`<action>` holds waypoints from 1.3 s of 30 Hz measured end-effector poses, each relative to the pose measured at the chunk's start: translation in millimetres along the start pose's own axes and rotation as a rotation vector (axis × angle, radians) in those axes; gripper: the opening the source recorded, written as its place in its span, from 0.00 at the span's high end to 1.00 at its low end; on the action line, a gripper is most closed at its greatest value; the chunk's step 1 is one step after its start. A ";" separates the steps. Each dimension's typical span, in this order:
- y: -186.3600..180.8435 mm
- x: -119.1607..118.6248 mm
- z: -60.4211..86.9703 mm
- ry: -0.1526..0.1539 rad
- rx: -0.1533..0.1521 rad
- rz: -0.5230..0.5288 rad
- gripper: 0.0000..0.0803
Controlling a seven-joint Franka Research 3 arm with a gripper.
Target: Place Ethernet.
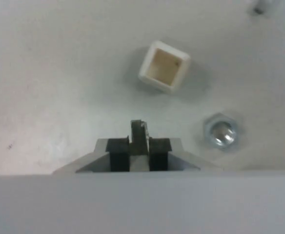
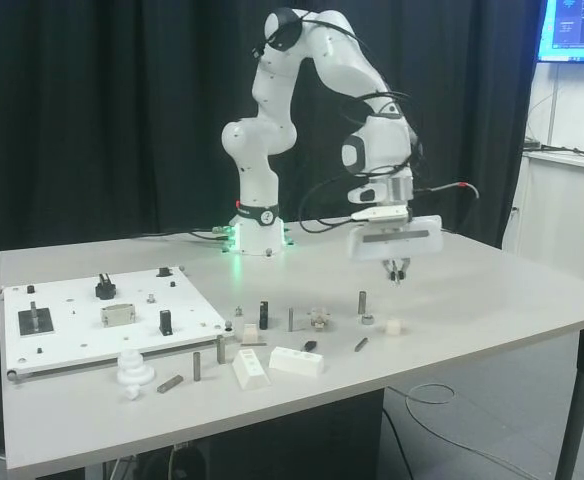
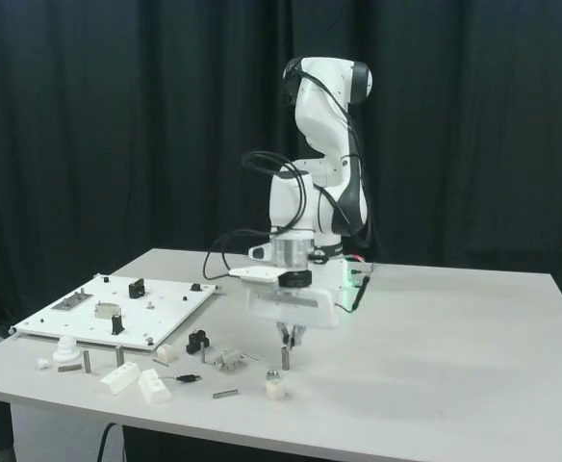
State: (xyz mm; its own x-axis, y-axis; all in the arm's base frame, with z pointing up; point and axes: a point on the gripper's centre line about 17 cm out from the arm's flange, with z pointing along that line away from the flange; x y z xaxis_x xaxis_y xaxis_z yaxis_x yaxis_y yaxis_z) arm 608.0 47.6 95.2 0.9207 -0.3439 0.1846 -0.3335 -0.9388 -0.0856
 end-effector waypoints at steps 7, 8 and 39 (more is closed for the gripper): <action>-13.5 0.6 18.8 -0.011 -0.013 -0.043 0.90; -14.8 0.1 20.9 -0.014 -0.014 -0.047 0.90; -33.9 -24.8 55.7 -0.092 -0.039 -0.057 0.79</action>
State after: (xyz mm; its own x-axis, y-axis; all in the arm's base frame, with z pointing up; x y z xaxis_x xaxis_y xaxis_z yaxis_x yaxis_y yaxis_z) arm 607.8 88.9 39.0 0.9526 -0.2884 0.0969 -0.2859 -0.9575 -0.0391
